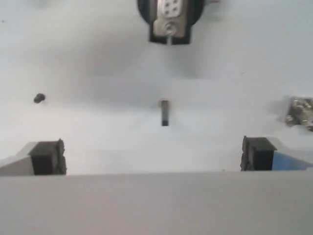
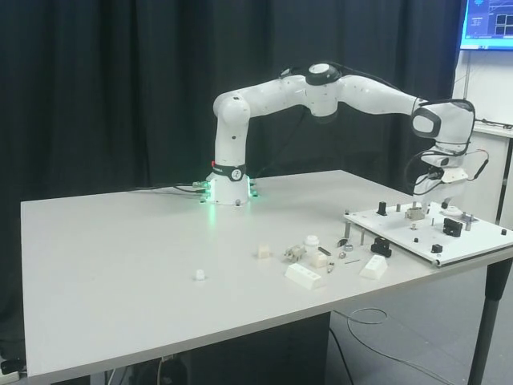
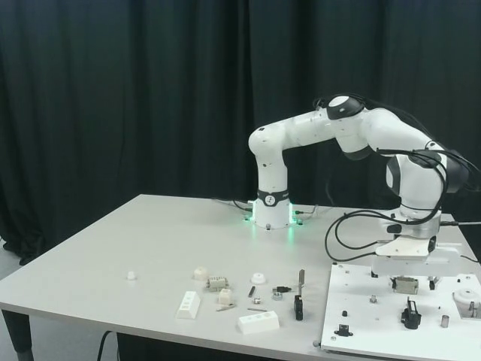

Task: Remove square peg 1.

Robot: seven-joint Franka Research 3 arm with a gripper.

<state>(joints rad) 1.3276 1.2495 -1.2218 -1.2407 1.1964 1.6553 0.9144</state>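
Note:
A small grey square peg (image 1: 165,111) stands upright in the white board (image 1: 98,127). In the wrist view it lies ahead of the gap between my fingertips. My gripper (image 1: 151,154) is open, its black pads (image 1: 46,156) wide apart with nothing between them. In the room views the gripper (image 3: 409,263) hangs a little above the board (image 3: 391,331) at the table's right end, the same gripper (image 2: 429,184) pointing down over the board (image 2: 473,245). No finger touches the peg.
On the board beyond the peg sit a grey connector in a black mount (image 1: 169,22), a black screw (image 1: 39,98) and a metallic part (image 1: 299,111). Loose white and grey parts (image 3: 225,297) lie on the grey table (image 3: 113,248) beside the board.

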